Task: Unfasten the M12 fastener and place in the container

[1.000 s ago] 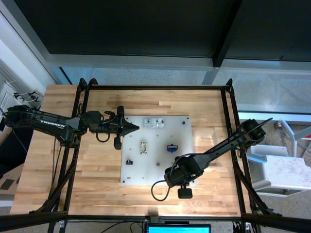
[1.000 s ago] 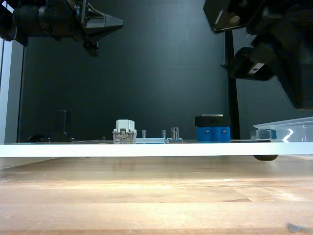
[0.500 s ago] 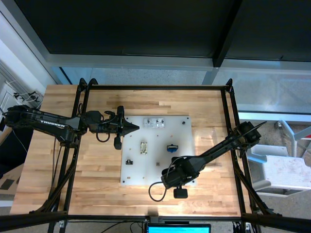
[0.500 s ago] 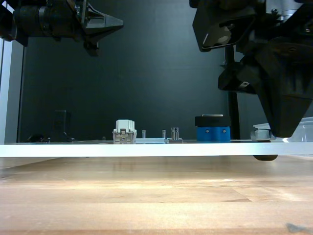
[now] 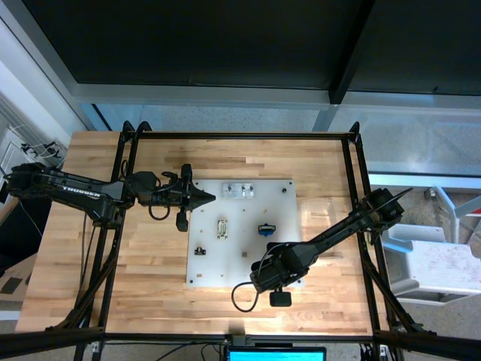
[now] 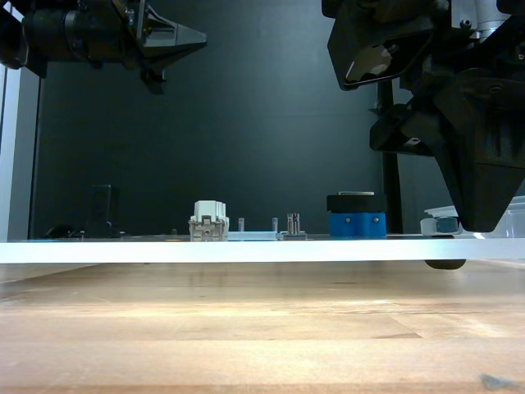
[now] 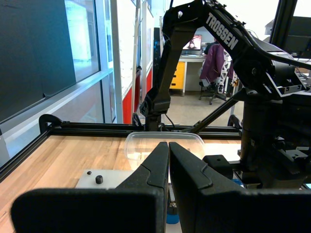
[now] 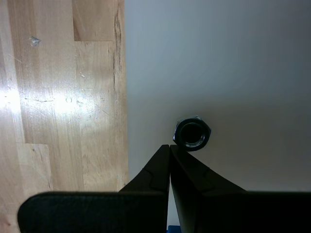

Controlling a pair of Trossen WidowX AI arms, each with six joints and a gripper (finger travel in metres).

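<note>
The silver M12 nut [image 8: 193, 134] sits low on the white board [image 8: 233, 73], a dark core filling its bore, so it looks to be on its stud. My right gripper [image 8: 170, 145] is shut with nothing between its fingers, its tips just beside the nut. In the low view the right gripper [image 6: 484, 228] reaches down to board level and covers part of the nut [image 6: 443, 223]. From above, the right gripper [image 5: 261, 277] hides the nut. The clear container [image 5: 319, 214] lies right of the board and looks empty. My left gripper [image 5: 213, 198] hovers shut at the board's far left.
A blue-and-black part [image 5: 266, 229] and a white connector [image 5: 222, 228] stand mid-board, with small silver posts [image 6: 293, 223] between them. The black frame rail [image 5: 361, 195] runs along the table's right side. The container [image 7: 141, 141] also shows beyond the left gripper [image 7: 168, 144].
The right gripper has come down and toward the left over the board's near right part, ending beside the nut and partly covering it in the low view. The left arm has not moved.
</note>
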